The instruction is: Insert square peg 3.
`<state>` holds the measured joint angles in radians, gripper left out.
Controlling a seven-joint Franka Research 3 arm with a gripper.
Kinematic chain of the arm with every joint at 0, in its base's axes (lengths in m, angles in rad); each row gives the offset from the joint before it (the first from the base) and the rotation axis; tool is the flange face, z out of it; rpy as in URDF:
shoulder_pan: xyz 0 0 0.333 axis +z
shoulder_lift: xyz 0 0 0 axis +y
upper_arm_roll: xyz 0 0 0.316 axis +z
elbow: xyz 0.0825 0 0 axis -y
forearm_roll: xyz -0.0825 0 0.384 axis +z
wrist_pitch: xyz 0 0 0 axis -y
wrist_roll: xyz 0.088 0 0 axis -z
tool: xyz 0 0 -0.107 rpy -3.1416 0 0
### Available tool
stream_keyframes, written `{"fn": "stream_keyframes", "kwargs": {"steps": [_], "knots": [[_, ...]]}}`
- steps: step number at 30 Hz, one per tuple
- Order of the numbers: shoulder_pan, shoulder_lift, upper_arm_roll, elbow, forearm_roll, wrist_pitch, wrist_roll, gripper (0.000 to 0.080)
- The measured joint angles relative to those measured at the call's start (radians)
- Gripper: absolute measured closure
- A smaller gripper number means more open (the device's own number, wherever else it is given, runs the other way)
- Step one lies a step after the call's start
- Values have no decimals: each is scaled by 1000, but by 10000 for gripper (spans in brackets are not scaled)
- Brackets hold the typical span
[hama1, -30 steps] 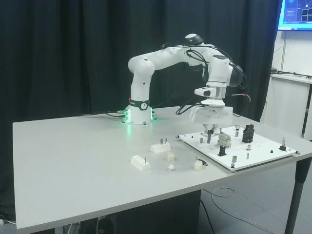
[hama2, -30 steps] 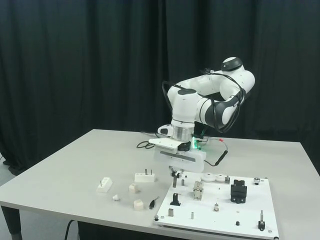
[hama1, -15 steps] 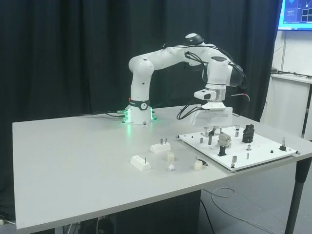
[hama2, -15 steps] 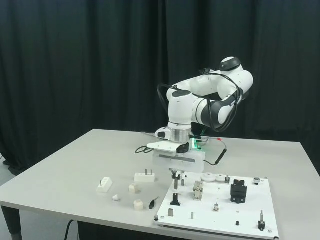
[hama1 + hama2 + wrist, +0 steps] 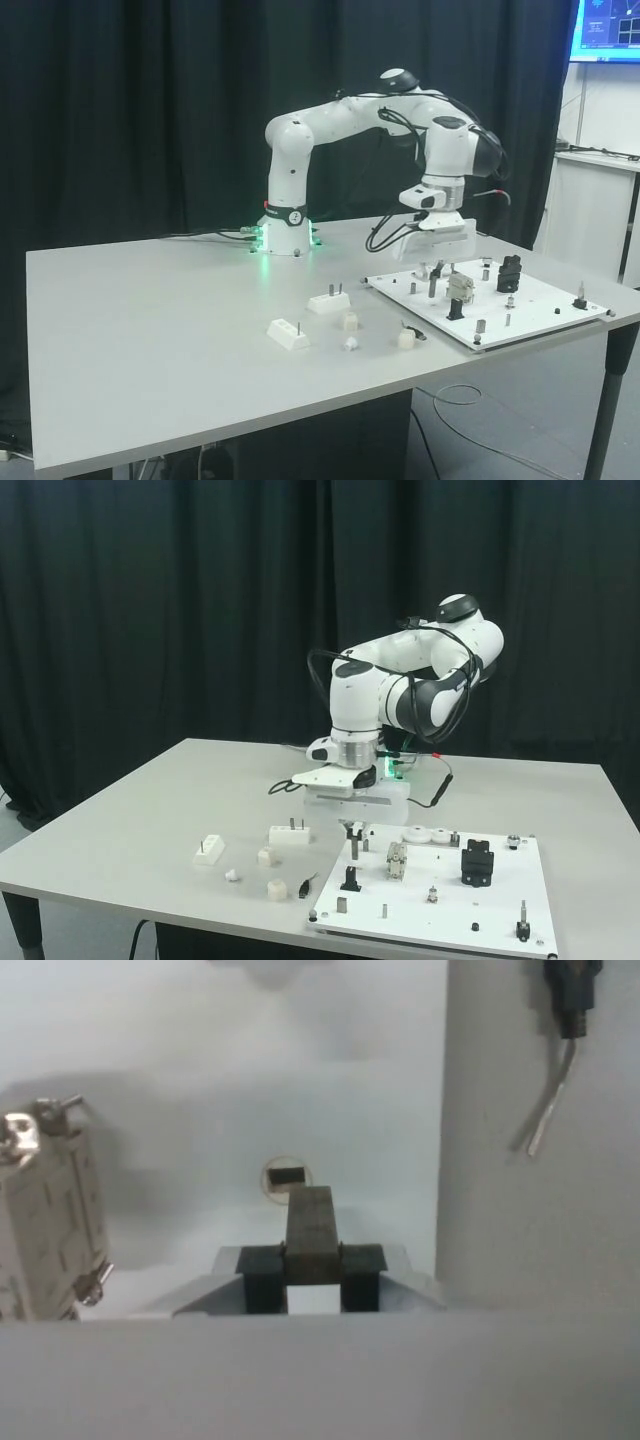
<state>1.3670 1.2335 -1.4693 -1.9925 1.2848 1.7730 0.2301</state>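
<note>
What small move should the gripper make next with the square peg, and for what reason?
Probably a small shift to bring the square peg over the square hole, before lowering. In the wrist view the gripper holds the peg, the hole looks empty, and the peg's tip seems beside it, not yet over it.

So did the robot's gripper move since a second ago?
Yes. The gripper has risen a little and shifted toward the arm's base, measured against the white board, leaving the peg standing there.
</note>
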Motion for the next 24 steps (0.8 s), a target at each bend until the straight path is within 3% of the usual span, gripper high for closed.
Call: {"fn": "stream_keyframes", "kwargs": {"steps": [24], "knots": [[-9,1,19,19,0,-16,33,693]]}}
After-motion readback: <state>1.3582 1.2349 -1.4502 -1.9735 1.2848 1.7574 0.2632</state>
